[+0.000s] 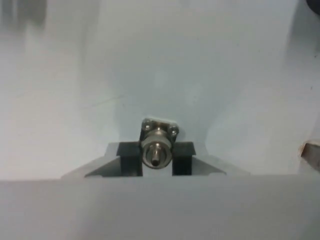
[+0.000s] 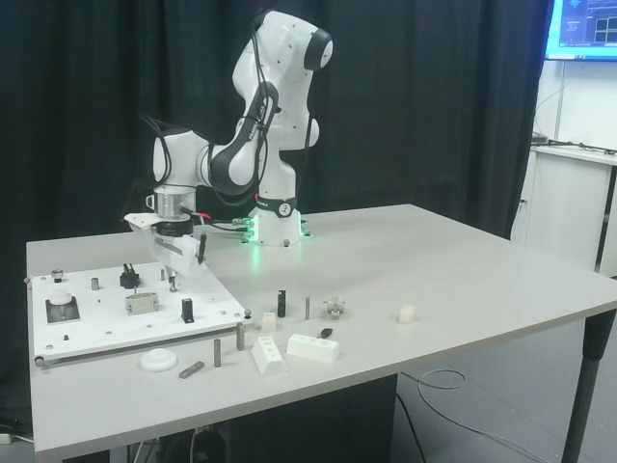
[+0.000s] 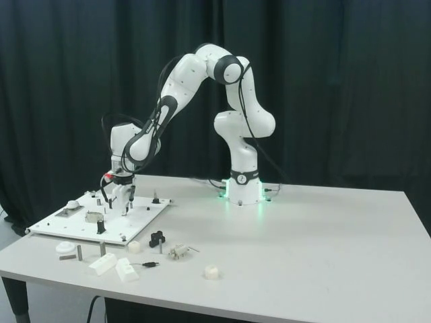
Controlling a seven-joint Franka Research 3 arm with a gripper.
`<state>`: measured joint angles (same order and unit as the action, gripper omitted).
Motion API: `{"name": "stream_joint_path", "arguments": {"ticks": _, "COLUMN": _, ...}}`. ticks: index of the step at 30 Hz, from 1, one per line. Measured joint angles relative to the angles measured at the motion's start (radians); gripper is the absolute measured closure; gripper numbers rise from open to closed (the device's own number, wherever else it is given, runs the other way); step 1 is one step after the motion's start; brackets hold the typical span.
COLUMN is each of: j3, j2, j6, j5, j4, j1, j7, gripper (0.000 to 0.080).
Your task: Remove BNC.
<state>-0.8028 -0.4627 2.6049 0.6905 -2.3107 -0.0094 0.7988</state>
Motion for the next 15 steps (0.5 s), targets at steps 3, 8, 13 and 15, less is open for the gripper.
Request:
{"name": "stream_joint_path", "arguments": {"ticks": 3, "j3": 0.0, "j2": 0.0, "j6": 0.0, "j5": -0.009, "j4": 0.0, "j1": 0.0, "j7": -0.034, "gripper": 0.0679}}
{"name": "stream_joint_path", "arguments": {"ticks": 8, "j3": 0.0, "j2": 0.0, "j6": 0.0, "j5": -0.018, "j4": 0.001, "j1": 0.0, "j7": -0.1, "gripper": 0.0679}}
{"name": "stream_joint_path", "arguments": {"ticks": 13, "j3": 0.0, "j2": 0.0, "j6": 0.0, "j5": -0.018, "j4": 0.001, "j1": 0.0, "j7": -0.153, "gripper": 0.0679}}
{"name": "stream_joint_path", "arguments": {"ticks": 15, "j3": 0.0, "j2": 0.0, "j6": 0.0, "j5": -0.018, "j4": 0.001, "j1": 0.0, "j7": -0.176, "gripper": 0.0679}}
